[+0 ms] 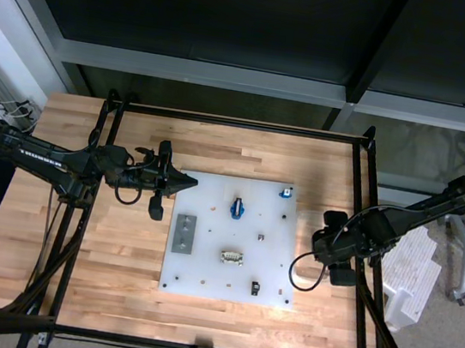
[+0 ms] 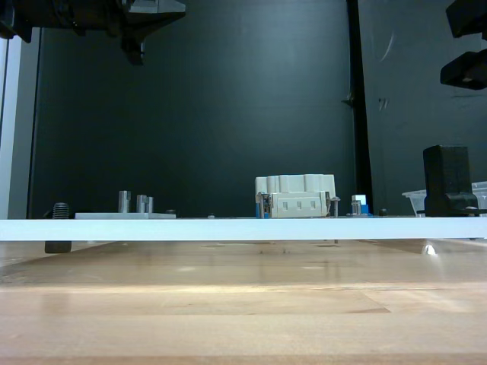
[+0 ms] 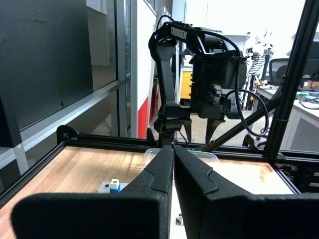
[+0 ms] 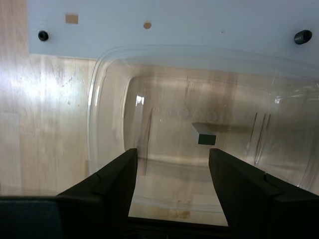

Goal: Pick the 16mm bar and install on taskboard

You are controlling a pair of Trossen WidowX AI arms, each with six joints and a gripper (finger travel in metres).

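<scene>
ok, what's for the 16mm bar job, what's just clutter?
Job: 16mm bar, lying free in clear tub; taskboard; right gripper, open above tub; left gripper, shut, above taskboard's left edge.
Clutter: beige connector, blue part, grey peg block.

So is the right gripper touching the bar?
Apart: right wrist view shows the bar lying free in the tray, beyond the open right gripper. Left gripper, shut, hovers over board's left edge.

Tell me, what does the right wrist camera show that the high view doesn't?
Only the right wrist view: a small dark bar lying free in a clear tray, beneath the open right gripper. Only the high view: the left gripper, shut, at the far left corner of the white task board, and a grey block on it. Both: that board and the wooden table.
</scene>
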